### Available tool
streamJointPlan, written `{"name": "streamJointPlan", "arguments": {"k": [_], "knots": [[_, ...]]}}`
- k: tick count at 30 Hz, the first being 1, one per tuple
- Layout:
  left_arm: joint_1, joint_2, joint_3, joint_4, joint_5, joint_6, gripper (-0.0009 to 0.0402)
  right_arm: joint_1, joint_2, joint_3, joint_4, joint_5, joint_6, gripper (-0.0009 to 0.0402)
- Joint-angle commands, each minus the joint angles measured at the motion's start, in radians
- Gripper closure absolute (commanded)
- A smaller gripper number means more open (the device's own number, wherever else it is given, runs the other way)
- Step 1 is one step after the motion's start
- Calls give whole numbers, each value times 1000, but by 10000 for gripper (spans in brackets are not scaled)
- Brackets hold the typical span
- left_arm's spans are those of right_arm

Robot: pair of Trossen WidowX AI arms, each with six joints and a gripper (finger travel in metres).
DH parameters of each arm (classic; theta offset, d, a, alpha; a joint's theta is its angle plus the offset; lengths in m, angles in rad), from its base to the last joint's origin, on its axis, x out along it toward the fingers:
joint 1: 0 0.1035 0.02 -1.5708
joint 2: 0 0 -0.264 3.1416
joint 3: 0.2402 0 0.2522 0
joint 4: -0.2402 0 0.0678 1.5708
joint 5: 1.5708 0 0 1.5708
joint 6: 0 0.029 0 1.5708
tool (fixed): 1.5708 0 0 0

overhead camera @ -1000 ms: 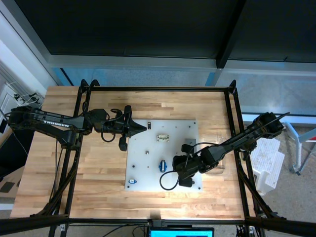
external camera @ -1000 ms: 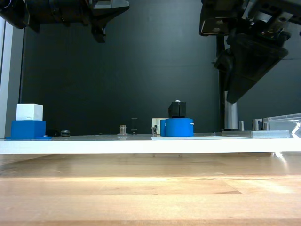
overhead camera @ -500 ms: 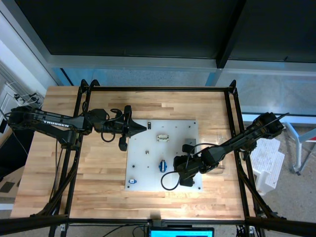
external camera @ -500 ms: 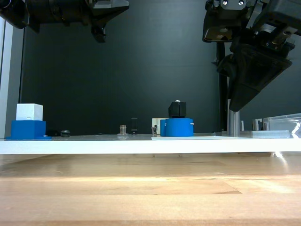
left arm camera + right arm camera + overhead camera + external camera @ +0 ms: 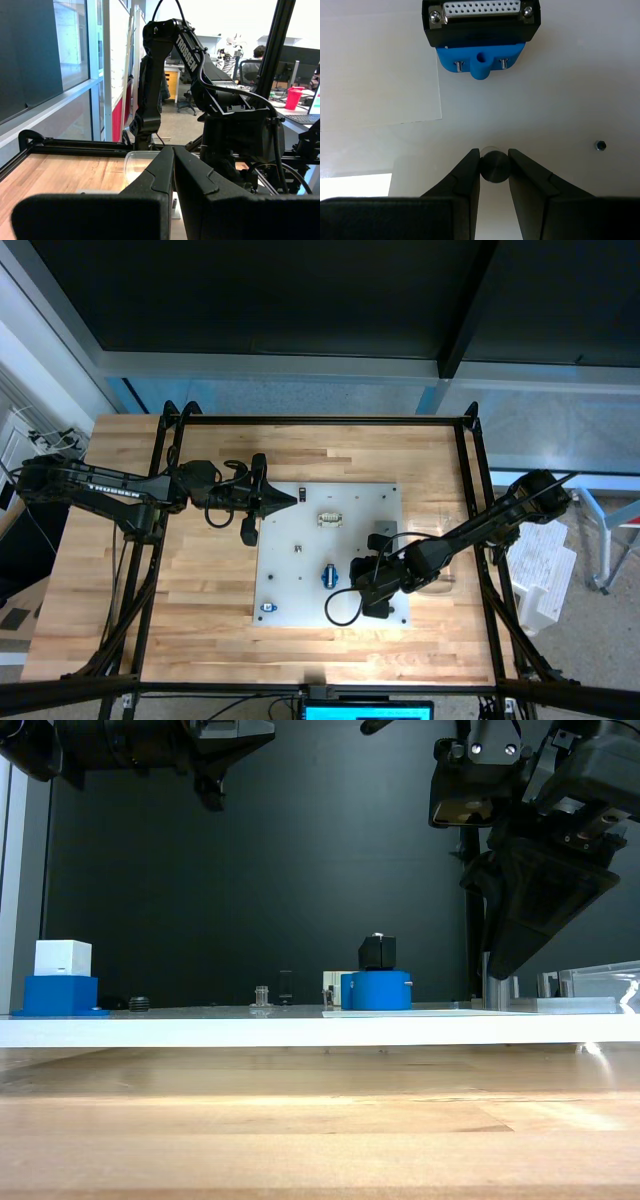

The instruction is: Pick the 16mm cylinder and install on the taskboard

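Left gripper (image 5: 292, 498) hangs above the far-left edge of the taskboard (image 5: 300, 580), jaws closed on nothing. Right gripper (image 5: 493, 157) is over the board's near-right part, jaws clamped on the 16mm cylinder (image 5: 497, 998). We judge the pick done, seating and release left. The peg is upright, plain silvery-grey, foot at the board.

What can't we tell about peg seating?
- High view: right end effector, over the taskboard, hides 16mm cylinder.
- Right wrist view: gripped cylinder covers its hole.
- Low view: level sightline hides insertion depth.
- Left wrist view: left end effector, parked far left, blocks most of the board.
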Motion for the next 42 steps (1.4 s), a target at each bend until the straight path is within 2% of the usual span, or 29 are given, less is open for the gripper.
{"name": "streamJointPlan", "arguments": {"k": [1, 5, 8, 19, 24, 31, 36, 42], "knots": [[0, 0, 0, 0, 0, 0, 393, -1, 1, 1, 0, 0, 1, 392], [0, 0, 0, 0, 0, 0, 393, -1, 1, 1, 0, 0, 1, 387], [0, 0, 0, 0, 0, 0, 393, -1, 1, 1, 6, 1, 0, 367], [0, 0, 0, 0, 0, 0, 393, -1, -6, 1, 6, 0, 0, 182], [0, 0, 0, 0, 0, 0, 393, -14, -46, 1, -5, -2, -20, 135], [0, 0, 0, 0, 0, 0, 393, -72, -122, 38, -82, -6, -122, 143], [0, 0, 0, 0, 0, 0, 393, -152, -226, 40, -85, -101, -198, 166], [0, 0, 0, 0, 0, 0, 393, -242, -347, 40, -87, -129, -319, 196]]}}
